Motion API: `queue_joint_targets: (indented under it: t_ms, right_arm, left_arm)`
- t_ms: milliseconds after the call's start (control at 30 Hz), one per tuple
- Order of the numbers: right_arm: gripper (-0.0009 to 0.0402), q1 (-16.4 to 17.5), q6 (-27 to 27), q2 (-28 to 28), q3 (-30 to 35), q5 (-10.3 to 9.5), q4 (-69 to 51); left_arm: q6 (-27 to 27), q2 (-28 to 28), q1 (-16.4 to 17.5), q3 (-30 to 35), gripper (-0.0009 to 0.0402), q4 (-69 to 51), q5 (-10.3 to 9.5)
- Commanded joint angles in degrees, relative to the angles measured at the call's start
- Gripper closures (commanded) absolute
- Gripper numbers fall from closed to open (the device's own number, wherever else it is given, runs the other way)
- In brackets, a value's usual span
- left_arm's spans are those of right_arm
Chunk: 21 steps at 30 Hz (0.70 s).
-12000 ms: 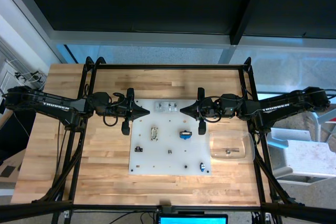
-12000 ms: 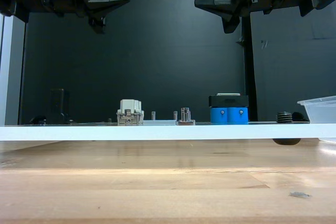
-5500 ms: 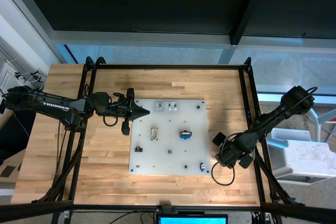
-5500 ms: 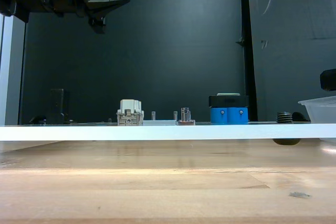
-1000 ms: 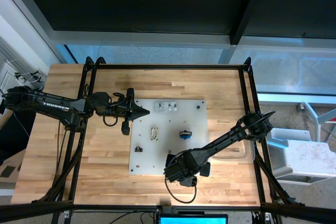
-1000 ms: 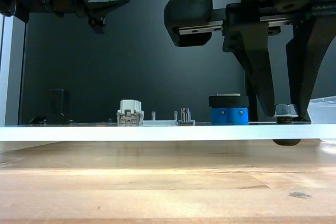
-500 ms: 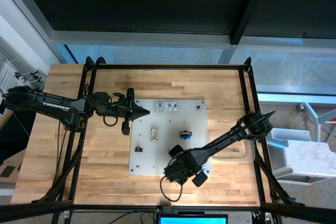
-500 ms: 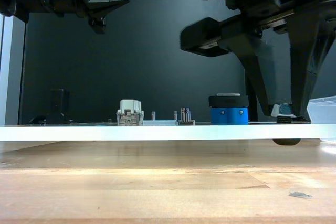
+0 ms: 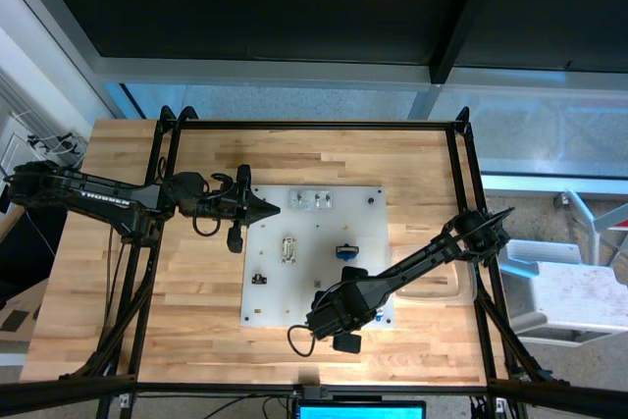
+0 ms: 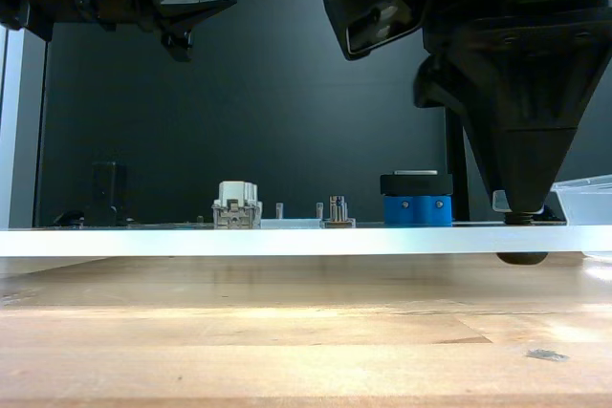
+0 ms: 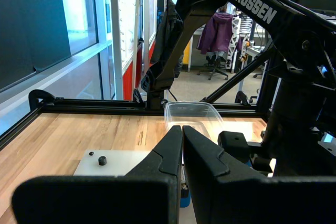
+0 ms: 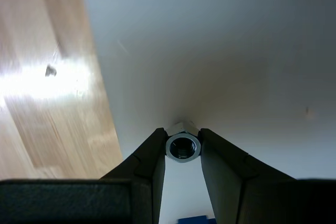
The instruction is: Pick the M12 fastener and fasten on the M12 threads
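The M12 fastener (image 12: 183, 147) sits pinched in the right gripper (image 10: 521, 205), M12 threads (image 10: 521, 221) just beneath, blue block (image 10: 417, 209) beside. The left gripper (image 11: 182, 129), closed and empty, hangs far off.

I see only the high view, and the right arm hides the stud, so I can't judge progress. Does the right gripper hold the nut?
Observer: Yes; the right wrist view shows the right gripper shut on the nut.
Operator: How low is it?
Observer: The low view shows it down at the stud; threading I cannot tell.
Operator: And the other arm?
Observer: The left gripper is shut, per its wrist view, parked high over the board's far left corner.
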Motion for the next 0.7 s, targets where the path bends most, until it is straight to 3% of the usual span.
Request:
queue_joint_targets:
  t_ms: [33, 367, 567, 700]
  right_arm:
    - [0.038, 0.02, 8.72, -0.09, 0.07, 0.07, -0.11]
    - [0.038, 0.02, 43.6, -0.09, 0.07, 0.11, 0.04]
    - [0.038, 0.02, 56.39, -0.09, 0.07, 0.17, 0.11]
    - [0.038, -0.04, 60.5, -0.09, 0.07, 0.17, 0.11]
  left_arm:
    - [0.0, 0.0, 0.02, 0.0, 0.0393, 0.0, 0.02]
    - [0.0, 0.0, 0.0, 0.0, 0.0393, 0.0, 0.02]
    - [0.0, 0.0, 0.02, 0.0, 0.0393, 0.02, 0.02]
    - [0.0, 0.0, 0.0, 0.0, 0.0393, 0.0, 0.02]
